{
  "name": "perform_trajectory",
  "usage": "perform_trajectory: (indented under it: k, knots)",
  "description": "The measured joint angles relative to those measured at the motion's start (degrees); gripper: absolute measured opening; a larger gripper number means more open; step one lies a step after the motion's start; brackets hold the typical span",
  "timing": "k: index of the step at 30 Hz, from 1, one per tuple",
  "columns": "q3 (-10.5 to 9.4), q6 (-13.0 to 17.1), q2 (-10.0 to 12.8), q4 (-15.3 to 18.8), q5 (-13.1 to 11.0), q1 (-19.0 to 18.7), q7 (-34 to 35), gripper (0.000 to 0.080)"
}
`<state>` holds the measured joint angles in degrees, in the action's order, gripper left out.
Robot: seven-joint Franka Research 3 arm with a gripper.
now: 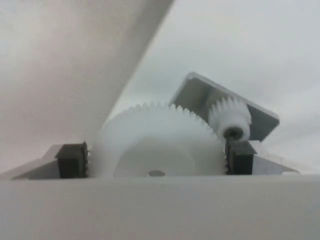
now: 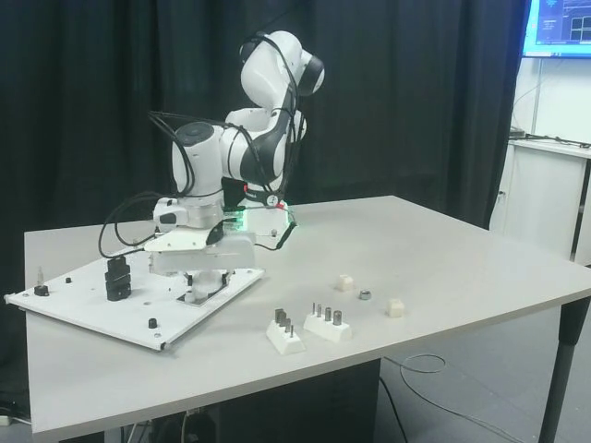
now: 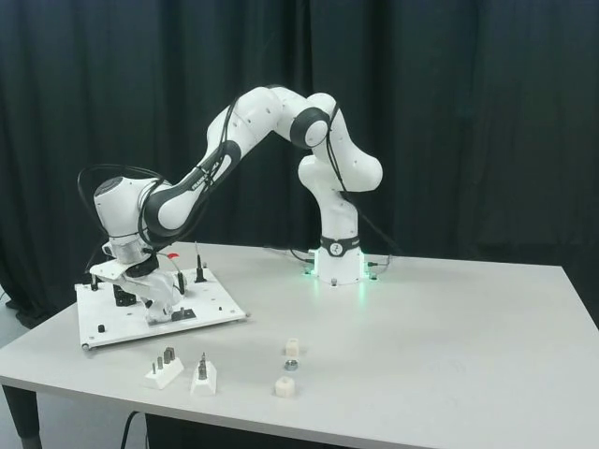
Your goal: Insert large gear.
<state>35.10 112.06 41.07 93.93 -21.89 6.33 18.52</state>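
Right now I have the large gear clamped between the two black finger pads of the gripper, one pad pressed against each side of its toothed rim, so the hand is closed about as far as the gear's width allows. On the wrist view the gear sits just in front of a grey mounting plate that carries a small white gear; their teeth look very close, though I cannot tell whether they touch. From the first room view I see the gripper low over the white assembly board at the table's edge. Two white peg blocks and a few small loose parts lie well apart from the board.
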Motion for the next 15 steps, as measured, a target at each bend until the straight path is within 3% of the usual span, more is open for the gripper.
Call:
perform_trajectory:
  k: [15]
  knots:
    - [0.01,9.9,-6.9,11.7,-0.1,-1.4,1.8,0.0597]
